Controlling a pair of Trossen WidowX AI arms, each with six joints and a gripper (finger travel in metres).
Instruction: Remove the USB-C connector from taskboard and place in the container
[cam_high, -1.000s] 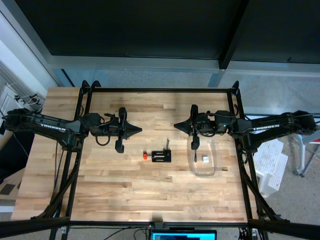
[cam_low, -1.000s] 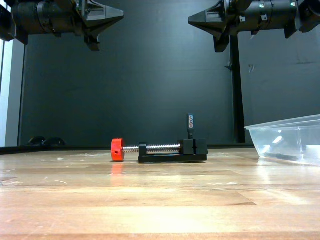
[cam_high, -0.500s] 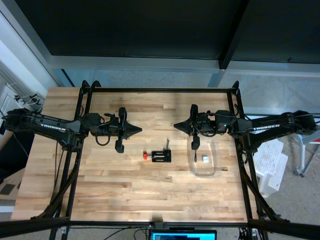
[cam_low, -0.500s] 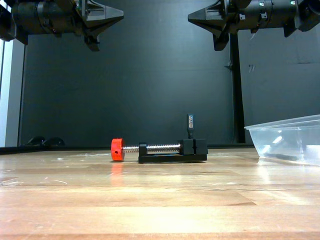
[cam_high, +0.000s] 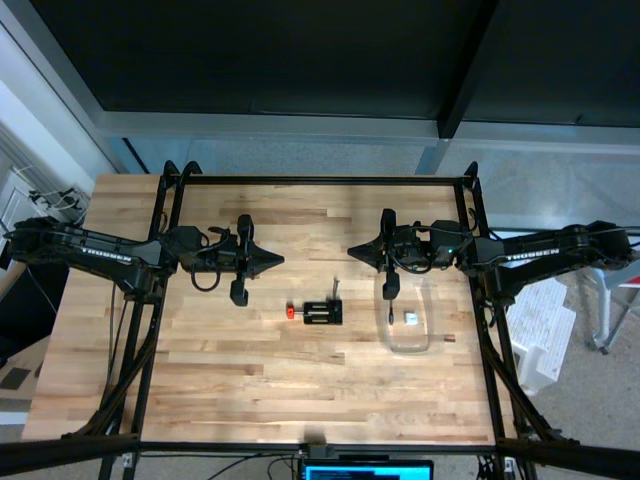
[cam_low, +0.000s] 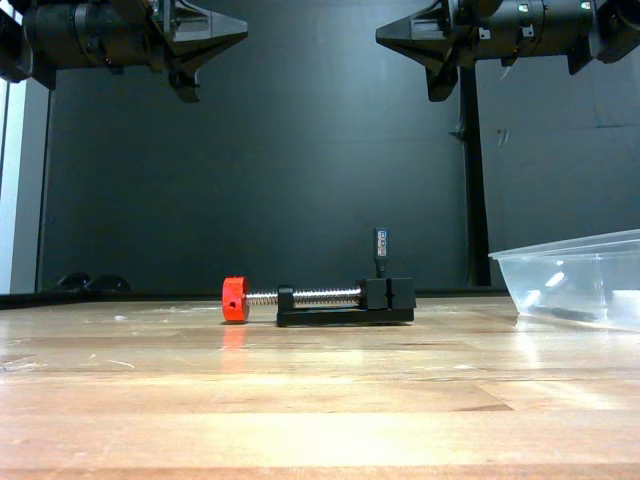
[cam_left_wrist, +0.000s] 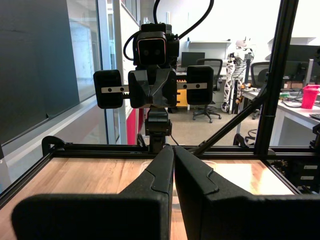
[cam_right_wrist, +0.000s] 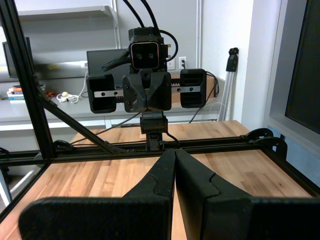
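Note:
The taskboard (cam_high: 322, 313) is a small black fixture with an orange-red knob (cam_high: 291, 311), lying mid-table; the low view shows it side-on (cam_low: 340, 300). The USB-C connector (cam_low: 380, 248) stands upright in the end of the fixture away from the knob, a thin dark stub (cam_high: 336, 289) from above. The clear container (cam_high: 431, 305) sits to the right of the fixture (cam_low: 575, 262). My left gripper (cam_high: 280, 260) hovers high, back-left of the fixture, shut and empty (cam_left_wrist: 173, 150). My right gripper (cam_high: 351, 250) hovers high at the back, near the container's far end, also shut and empty (cam_right_wrist: 175, 152).
A small white block (cam_high: 410, 318) and a thin dark strand (cam_high: 389, 312) lie inside the container. A black metal frame (cam_high: 320, 181) borders the table's back and sides. Both arms reach inward from the table's left and right edges, tips facing each other.

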